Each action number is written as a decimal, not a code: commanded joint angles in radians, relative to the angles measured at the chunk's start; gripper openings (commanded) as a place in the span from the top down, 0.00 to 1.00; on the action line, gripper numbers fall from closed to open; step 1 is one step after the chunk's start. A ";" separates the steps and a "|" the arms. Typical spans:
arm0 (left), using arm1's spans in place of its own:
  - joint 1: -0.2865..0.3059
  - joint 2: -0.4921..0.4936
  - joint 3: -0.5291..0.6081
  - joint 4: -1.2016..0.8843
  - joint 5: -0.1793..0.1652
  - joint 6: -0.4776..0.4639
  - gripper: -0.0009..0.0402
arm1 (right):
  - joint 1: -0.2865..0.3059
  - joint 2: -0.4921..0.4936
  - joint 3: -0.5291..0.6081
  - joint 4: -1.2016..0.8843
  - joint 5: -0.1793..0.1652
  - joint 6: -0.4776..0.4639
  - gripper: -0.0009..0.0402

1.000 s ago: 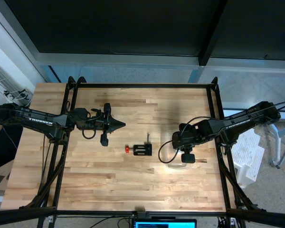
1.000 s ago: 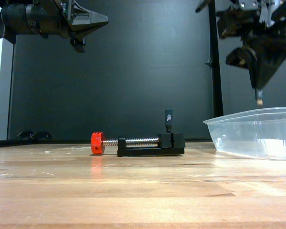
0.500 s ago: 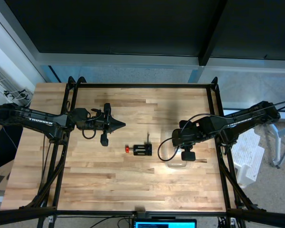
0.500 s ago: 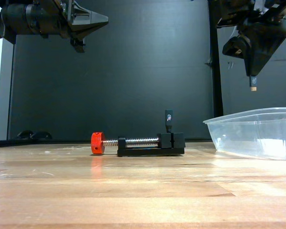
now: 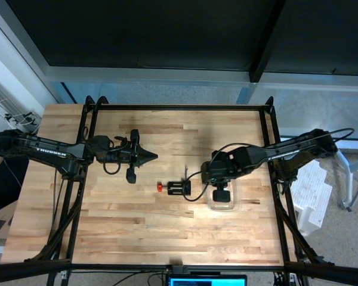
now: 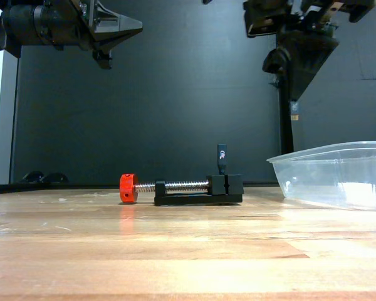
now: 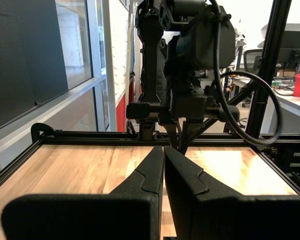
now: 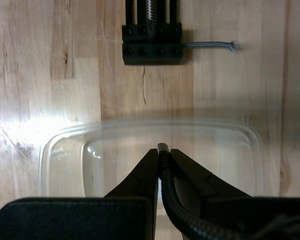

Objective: Pick the USB-C connector and install on taskboard

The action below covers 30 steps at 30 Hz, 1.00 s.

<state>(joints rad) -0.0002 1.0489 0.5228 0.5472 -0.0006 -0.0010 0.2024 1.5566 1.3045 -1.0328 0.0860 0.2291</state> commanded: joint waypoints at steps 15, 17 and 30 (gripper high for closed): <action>0.000 0.000 0.000 0.000 0.000 0.000 0.98 | -0.029 0.226 0.206 0.000 0.000 -0.042 0.98; 0.000 0.000 0.000 0.000 0.000 0.000 0.98 | -0.029 0.242 0.225 0.001 0.001 -0.058 0.98; 0.000 0.000 0.000 0.000 0.000 0.000 0.98 | -0.037 0.303 0.291 0.018 0.004 -0.085 0.98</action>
